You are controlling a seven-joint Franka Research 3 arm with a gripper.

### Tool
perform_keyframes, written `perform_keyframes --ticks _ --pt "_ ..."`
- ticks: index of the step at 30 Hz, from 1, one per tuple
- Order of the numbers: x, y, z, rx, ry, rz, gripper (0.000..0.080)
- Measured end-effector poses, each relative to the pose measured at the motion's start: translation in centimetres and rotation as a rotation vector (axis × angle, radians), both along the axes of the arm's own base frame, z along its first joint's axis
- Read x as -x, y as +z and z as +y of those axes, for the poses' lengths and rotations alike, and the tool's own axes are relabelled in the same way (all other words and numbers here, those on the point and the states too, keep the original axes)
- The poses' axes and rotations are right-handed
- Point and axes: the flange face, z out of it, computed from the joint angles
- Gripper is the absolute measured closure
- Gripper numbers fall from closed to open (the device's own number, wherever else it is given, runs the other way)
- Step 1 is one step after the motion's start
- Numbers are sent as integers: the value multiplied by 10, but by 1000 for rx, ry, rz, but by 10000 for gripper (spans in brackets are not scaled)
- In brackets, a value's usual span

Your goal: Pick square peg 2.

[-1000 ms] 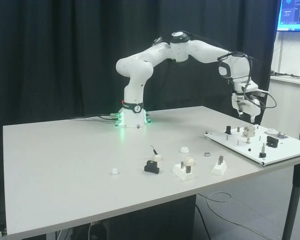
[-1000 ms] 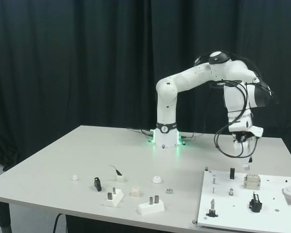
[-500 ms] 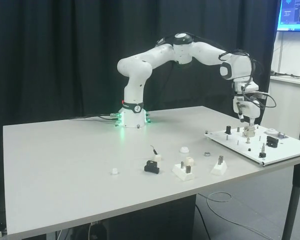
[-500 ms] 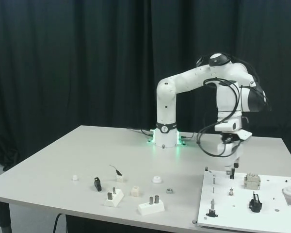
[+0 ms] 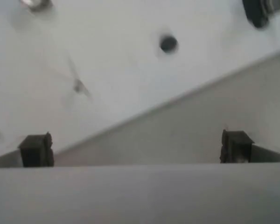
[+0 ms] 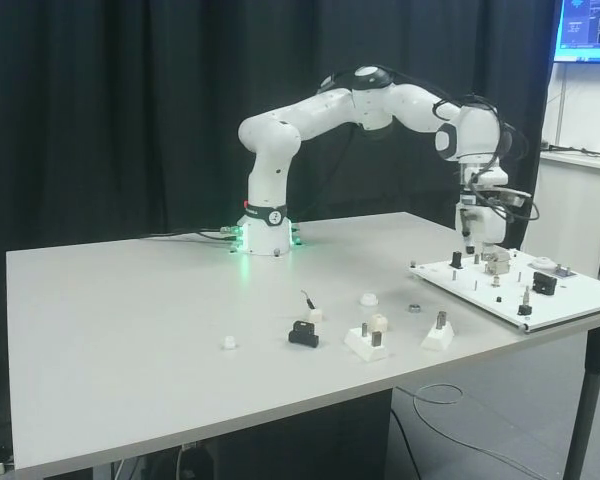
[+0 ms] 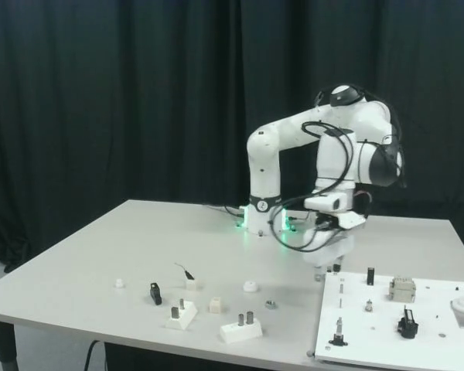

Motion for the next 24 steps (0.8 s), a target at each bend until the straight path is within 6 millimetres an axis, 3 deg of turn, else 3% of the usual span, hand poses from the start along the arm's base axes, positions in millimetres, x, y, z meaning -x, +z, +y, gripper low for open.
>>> perform_keyframes --ticks 24 --pt "-37 -11 -160 70 -266 72 3"
